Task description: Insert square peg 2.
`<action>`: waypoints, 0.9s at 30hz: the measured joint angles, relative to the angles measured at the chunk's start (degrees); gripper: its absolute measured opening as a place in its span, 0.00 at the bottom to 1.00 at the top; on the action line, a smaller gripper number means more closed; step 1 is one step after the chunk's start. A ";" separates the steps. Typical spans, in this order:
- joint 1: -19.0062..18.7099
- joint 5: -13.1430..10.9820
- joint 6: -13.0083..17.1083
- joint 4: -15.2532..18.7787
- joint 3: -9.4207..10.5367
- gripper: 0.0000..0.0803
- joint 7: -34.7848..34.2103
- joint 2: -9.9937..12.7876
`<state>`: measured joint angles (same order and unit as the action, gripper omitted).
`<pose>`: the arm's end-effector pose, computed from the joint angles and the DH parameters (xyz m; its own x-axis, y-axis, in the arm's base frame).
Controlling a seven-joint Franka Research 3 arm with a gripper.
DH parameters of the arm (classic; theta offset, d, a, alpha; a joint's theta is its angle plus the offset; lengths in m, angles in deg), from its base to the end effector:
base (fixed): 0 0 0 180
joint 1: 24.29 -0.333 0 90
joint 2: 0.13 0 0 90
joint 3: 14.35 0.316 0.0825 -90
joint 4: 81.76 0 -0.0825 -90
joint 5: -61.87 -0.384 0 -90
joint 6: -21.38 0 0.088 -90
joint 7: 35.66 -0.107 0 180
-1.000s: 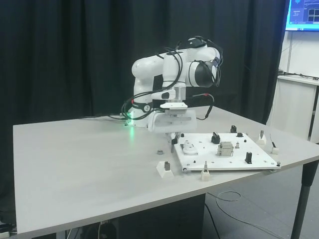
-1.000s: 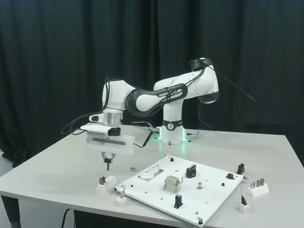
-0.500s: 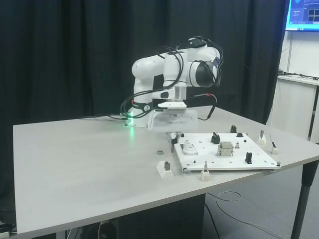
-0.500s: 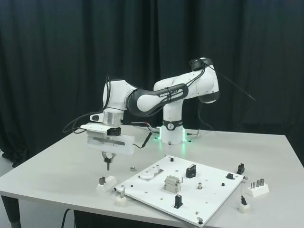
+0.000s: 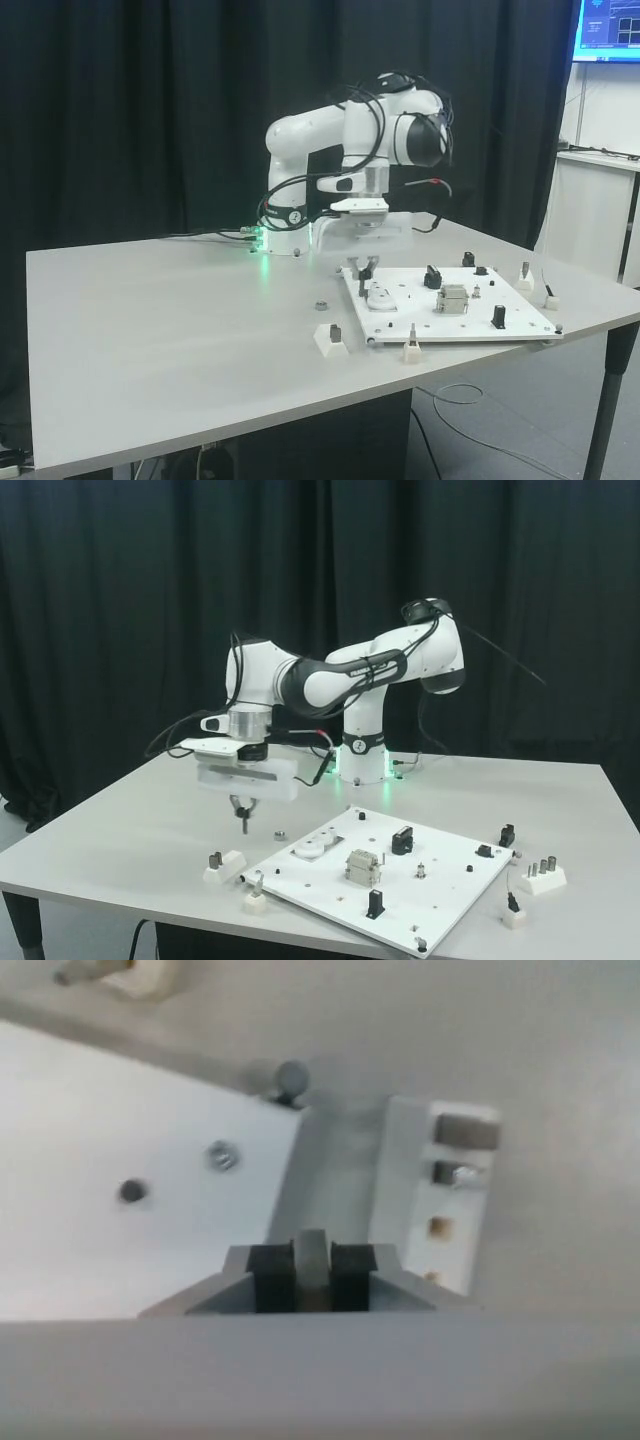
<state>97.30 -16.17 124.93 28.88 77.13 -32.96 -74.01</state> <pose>0.5982 -0.1079 0.2968 0.6510 -0.7501 0.1167 -0.7514 -0.6586 -0.0412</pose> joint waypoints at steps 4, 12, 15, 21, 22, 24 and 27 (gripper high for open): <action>-0.35 1.09 -2.71 -1.28 -0.48 0.09 -0.76 0.08; -1.14 2.51 -6.47 -3.18 -1.01 0.09 -2.84 0.19; -1.53 3.11 -7.71 -3.83 -1.11 0.09 -1.60 0.36; -2.32 5.30 -9.97 -5.03 -1.41 0.09 0.65 0.52; -2.46 5.68 -10.43 -5.25 -1.49 0.09 1.01 0.52; -2.69 6.44 -11.34 -5.68 -1.67 0.09 1.32 0.52; -2.87 7.26 -12.99 -6.38 -1.91 0.09 2.27 0.53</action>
